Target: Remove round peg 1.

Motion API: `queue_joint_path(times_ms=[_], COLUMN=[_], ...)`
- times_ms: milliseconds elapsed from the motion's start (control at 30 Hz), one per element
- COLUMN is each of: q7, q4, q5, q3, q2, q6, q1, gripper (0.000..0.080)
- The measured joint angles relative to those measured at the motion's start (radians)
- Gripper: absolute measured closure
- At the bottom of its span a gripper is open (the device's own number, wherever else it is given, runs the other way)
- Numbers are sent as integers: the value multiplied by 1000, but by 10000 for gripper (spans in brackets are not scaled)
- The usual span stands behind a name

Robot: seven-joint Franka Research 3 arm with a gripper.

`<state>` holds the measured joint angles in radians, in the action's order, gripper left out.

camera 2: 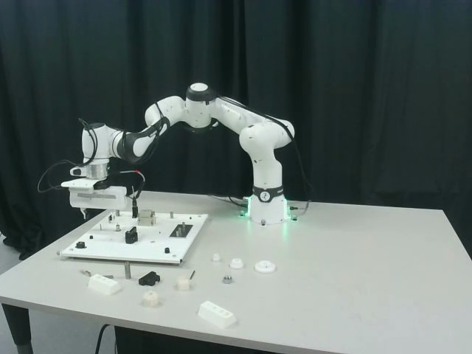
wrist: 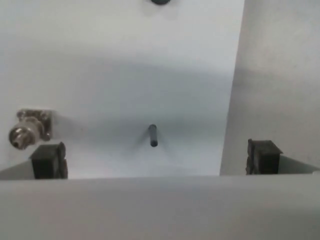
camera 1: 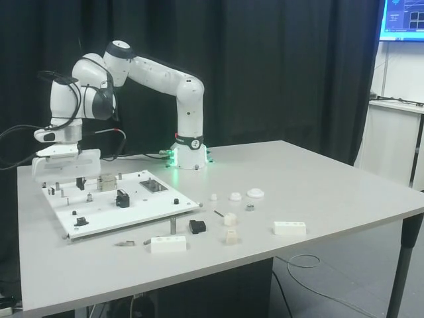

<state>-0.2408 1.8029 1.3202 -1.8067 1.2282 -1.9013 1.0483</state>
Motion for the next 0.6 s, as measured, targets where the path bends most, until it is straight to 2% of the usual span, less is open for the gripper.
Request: queue_joint_path(times_ms=[233,600], q7=[23,36], q4=[0,-1], q5=[-20,-38], q3=[-30,-59], q2=[0,0], q6=[-40,-88], q1=[-7,-9], gripper=[3,3])
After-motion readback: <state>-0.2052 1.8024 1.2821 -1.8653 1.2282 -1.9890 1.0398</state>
